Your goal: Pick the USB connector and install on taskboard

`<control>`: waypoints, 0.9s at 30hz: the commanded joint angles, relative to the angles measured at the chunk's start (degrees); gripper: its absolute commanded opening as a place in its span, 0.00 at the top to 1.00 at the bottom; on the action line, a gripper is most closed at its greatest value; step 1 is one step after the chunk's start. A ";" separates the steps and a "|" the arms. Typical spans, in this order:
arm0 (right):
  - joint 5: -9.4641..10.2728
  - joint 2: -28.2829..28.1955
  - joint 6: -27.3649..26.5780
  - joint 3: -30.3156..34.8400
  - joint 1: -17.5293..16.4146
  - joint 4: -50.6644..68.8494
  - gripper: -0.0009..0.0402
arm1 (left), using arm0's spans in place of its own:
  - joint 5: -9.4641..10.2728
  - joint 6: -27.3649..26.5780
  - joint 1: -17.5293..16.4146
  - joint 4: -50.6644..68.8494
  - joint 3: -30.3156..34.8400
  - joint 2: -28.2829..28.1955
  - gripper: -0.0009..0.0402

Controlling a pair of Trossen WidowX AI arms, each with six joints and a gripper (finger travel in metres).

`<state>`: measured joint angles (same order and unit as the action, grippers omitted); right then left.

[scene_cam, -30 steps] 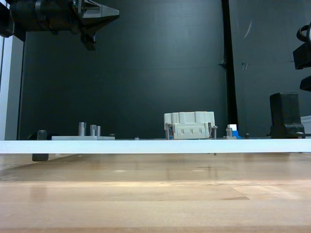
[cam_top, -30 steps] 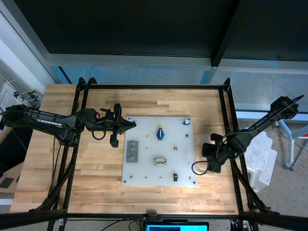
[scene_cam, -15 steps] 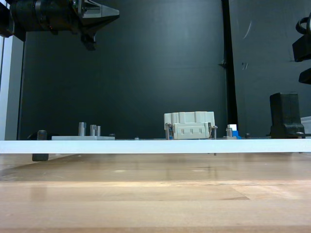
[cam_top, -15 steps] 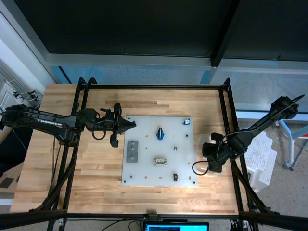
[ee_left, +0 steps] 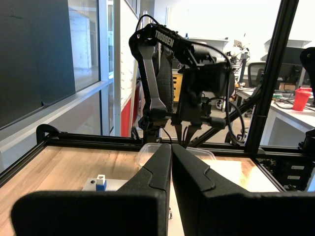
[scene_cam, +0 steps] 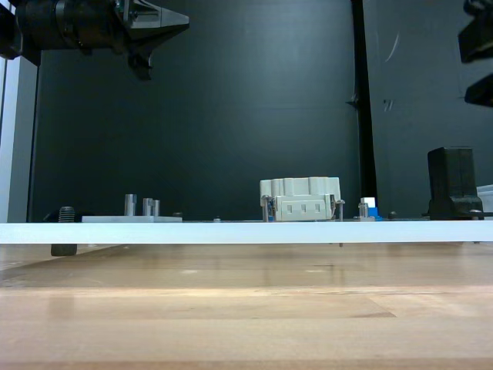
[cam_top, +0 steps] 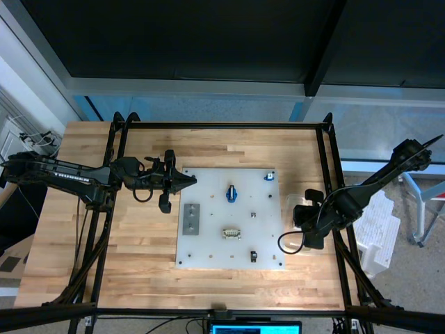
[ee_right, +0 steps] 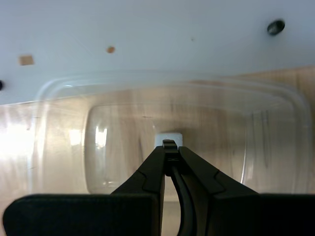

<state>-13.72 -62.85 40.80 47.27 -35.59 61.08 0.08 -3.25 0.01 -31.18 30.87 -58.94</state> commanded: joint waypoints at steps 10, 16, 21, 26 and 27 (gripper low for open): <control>0.22 -4.15 -2.36 10.36 -0.07 5.57 0.98 | -0.02 0.02 0.00 0.00 0.00 -0.02 0.98; 0.22 -10.58 -2.34 14.88 -0.07 4.15 0.98 | -0.02 0.02 -0.02 0.00 0.00 -0.02 0.98; 0.22 -17.25 -2.67 19.93 -0.04 2.60 0.98 | -0.02 0.02 0.00 0.00 0.00 -0.02 0.98; 0.22 -23.28 -2.99 26.01 -0.04 2.43 0.98 | -0.02 0.02 -0.02 0.00 0.00 -0.02 0.98; 0.22 -24.41 -3.02 27.08 -0.02 2.43 0.98 | -0.02 0.02 0.00 0.00 0.00 -0.02 0.98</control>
<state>-13.45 -85.91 37.74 73.03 -35.64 63.53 0.05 -3.25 0.01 -31.18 30.87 -58.94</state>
